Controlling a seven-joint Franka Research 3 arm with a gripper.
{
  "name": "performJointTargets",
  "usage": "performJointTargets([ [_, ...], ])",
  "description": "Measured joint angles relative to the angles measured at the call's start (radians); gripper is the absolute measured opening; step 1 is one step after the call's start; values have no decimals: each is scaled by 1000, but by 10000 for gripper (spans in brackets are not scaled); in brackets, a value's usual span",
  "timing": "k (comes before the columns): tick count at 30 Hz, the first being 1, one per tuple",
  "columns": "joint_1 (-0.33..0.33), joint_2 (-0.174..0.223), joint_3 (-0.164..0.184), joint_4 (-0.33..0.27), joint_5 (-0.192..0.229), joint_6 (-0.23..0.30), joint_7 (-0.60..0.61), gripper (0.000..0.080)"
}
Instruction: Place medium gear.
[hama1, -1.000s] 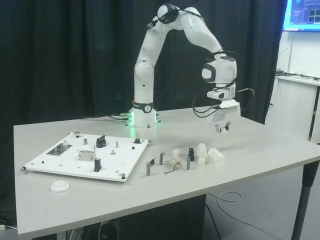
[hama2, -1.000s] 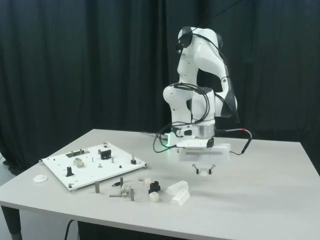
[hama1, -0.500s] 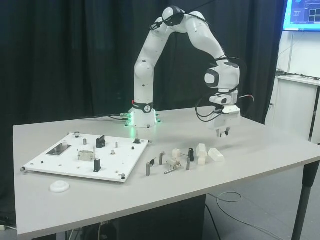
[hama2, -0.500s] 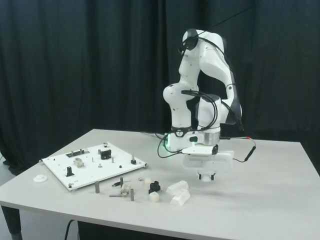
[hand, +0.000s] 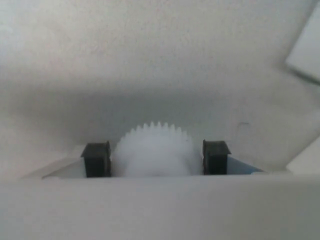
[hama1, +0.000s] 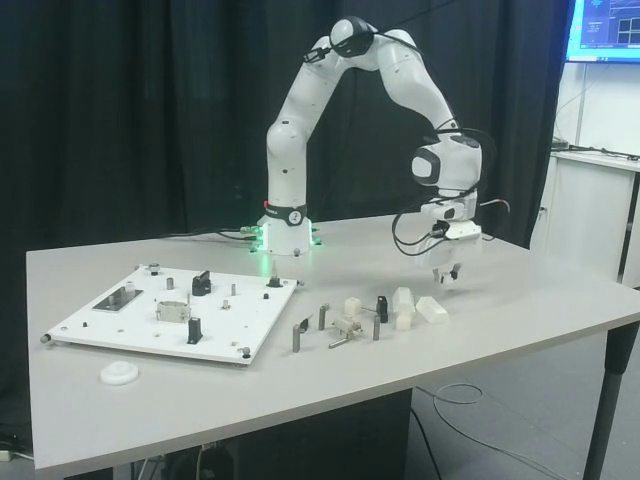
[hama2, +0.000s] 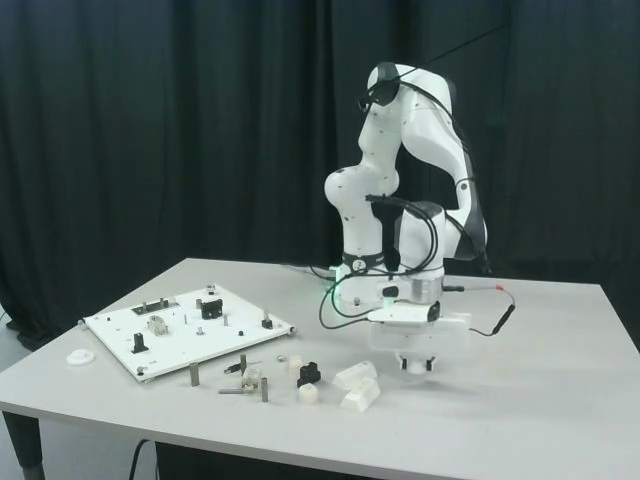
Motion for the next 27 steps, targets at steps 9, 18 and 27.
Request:
performJointTargets([
  [9, -91, 8, 97, 8, 1, 35, 0, 399],
  [18, -138, 8, 138, 21, 0, 39, 0, 753],
  [27, -139, 6, 139, 31, -1, 35, -1, 753],
])
